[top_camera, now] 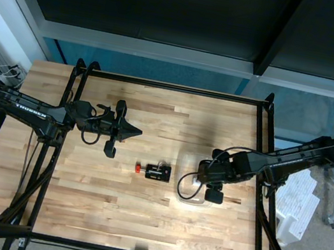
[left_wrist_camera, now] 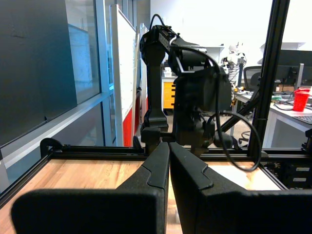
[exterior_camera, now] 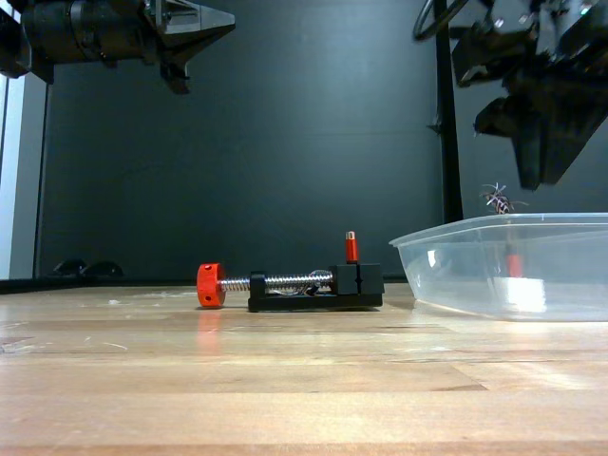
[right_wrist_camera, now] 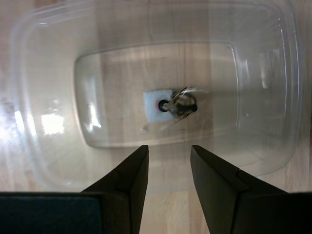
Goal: Pick the rca connector and install on the hub
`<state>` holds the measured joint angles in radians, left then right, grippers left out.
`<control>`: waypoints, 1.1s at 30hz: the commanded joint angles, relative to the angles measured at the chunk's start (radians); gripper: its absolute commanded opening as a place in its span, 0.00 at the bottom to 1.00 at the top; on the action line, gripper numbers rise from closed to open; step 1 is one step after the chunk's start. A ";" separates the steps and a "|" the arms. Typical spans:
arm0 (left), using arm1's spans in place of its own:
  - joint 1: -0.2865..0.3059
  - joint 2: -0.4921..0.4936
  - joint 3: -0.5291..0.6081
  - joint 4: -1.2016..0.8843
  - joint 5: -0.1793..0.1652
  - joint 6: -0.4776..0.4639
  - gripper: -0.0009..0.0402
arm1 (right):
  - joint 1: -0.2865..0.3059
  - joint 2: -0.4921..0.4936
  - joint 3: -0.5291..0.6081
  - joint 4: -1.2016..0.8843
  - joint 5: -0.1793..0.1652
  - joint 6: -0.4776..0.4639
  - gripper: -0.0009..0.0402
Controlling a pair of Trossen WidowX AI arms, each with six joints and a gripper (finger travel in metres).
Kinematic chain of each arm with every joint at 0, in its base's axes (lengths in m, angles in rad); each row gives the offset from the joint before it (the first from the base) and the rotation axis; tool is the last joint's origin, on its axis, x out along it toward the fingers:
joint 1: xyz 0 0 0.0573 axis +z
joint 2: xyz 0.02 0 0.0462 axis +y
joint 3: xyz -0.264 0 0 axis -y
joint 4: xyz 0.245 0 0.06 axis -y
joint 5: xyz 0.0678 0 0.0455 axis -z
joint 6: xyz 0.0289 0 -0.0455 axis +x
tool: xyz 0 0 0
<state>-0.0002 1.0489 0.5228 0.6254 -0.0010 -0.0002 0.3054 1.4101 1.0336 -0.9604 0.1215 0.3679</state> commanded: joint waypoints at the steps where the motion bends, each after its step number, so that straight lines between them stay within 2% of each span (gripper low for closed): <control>1: 0.000 0.000 0.000 0.000 0.000 0.000 0.02 | -0.005 0.032 0.001 0.021 0.002 -0.011 0.36; 8: 0.000 0.000 0.000 0.000 0.000 0.000 0.02 | -0.015 0.074 -0.026 0.114 0.001 -0.035 0.43; 23: 0.000 0.000 0.000 0.000 0.000 0.000 0.02 | -0.020 0.137 -0.122 0.294 -0.012 -0.044 0.42; 33: 0.000 0.000 0.000 0.000 0.000 0.000 0.02 | -0.020 0.155 -0.129 0.315 -0.010 -0.045 0.42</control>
<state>-0.0002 1.0489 0.5228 0.6250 -0.0010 -0.0002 0.2852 1.5646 0.9047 -0.6476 0.1108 0.3233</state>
